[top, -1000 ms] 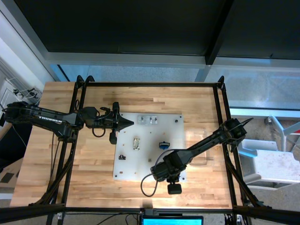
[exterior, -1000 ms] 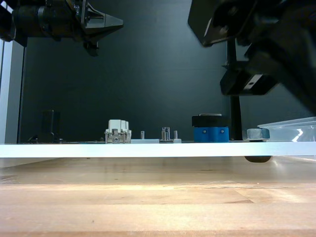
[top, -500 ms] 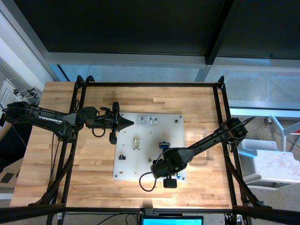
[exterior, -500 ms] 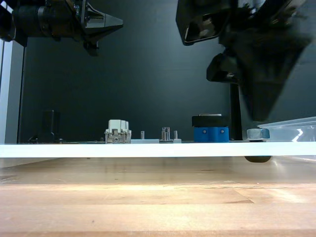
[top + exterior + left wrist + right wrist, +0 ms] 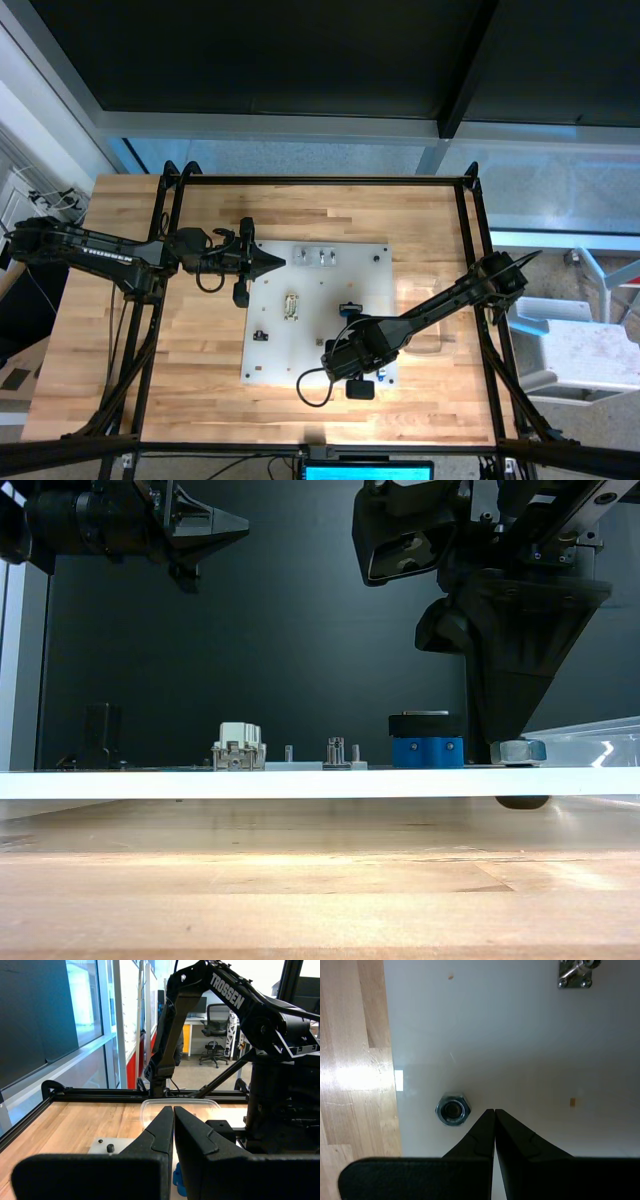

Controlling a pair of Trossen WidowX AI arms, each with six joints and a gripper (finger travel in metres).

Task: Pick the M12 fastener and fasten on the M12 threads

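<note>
- right gripper point(image 5: 494, 1110) fingers pressed together, empty; small silver hex nut point(image 5: 464, 1110) just beside their tips, seemingly on its short dark stud point(image 5: 452, 1109).
- left gripper point(image 5: 173, 1108) fingers together, far off.
- fastening step; likely next: straddle nut, twist.

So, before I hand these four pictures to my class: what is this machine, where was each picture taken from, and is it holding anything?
Two robot arms stand at the sides of a wooden table and reach over a white board of practice parts. One picture looks down from above and one looks level along the table. The other two come from cameras on the arms' wrists. The left gripper hangs shut and empty over the board's far left corner. The right gripper points down at the board's near right edge. It is shut and holds nothing, with its tip just beside a small silver nut. The nut's dark centre suggests it sits on its stud. A blue connector stands nearby.
</note>
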